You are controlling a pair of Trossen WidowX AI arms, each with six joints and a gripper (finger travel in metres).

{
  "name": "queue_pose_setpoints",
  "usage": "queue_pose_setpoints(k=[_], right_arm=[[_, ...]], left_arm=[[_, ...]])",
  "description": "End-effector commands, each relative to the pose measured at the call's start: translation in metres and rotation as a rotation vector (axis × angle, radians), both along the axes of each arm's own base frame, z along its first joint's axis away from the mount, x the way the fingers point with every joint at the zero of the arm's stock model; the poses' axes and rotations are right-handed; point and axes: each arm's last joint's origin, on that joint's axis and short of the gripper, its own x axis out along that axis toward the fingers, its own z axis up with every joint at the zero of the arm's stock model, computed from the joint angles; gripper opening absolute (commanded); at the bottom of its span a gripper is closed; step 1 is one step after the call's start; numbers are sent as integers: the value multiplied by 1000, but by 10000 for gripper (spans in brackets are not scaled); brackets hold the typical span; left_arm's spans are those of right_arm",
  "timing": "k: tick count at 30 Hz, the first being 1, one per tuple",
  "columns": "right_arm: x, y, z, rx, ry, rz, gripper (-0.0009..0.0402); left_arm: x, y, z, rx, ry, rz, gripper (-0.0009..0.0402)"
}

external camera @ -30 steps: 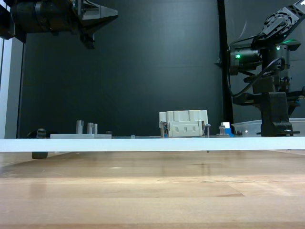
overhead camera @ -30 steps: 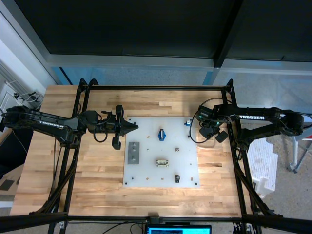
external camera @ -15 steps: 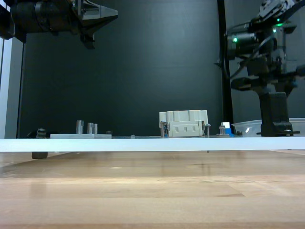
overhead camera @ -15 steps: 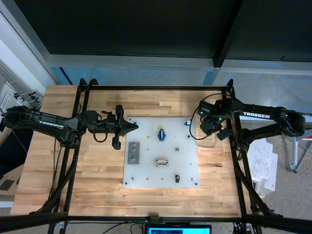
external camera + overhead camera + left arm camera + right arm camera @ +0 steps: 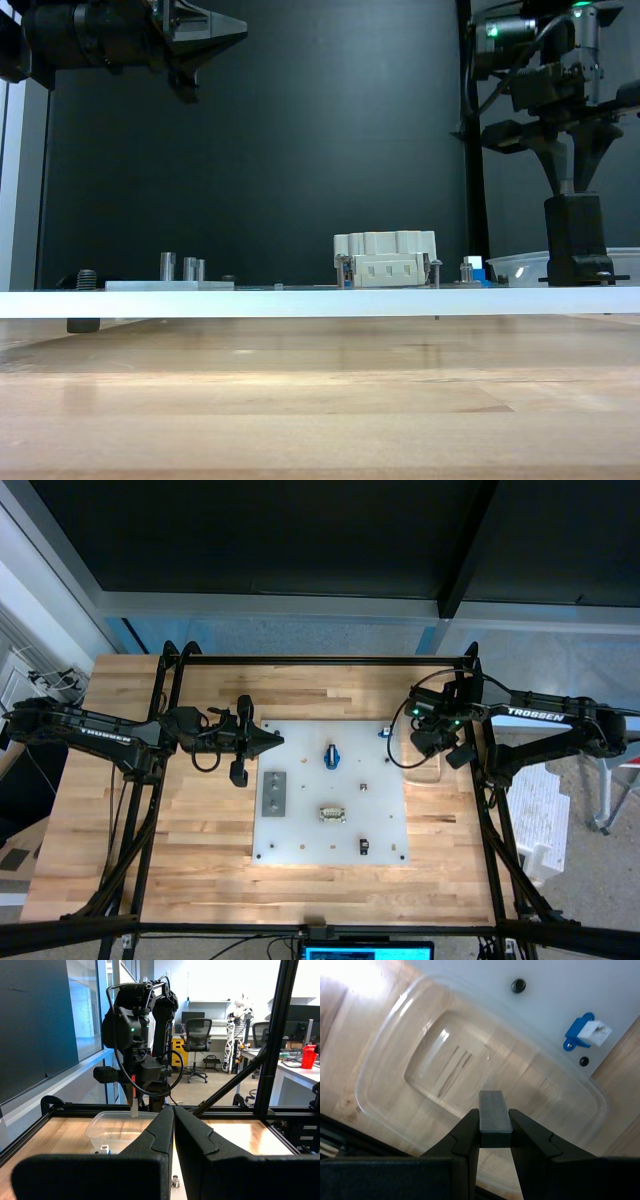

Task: Pick the 16mm bar and install on taskboard

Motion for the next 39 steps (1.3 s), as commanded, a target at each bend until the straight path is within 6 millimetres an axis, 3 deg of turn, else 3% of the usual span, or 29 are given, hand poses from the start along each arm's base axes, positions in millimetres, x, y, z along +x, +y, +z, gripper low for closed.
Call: queue_pose_setpoints(k=[1, 9, 19, 39], right_arm=[[1, 5, 3, 3, -2, -8, 4], [9, 37, 8, -10, -37, -145, 4], [29, 70, 11, 49, -41, -457, 4], [73, 147, 4, 67, 6, -552, 4]], left_arm=[[0, 0, 0, 0, 0, 0, 0], [0, 0, 0, 0, 0, 0, 0], [0, 0, 0, 0, 0, 0, 0], [0, 0, 0, 0, 0, 0, 0]])
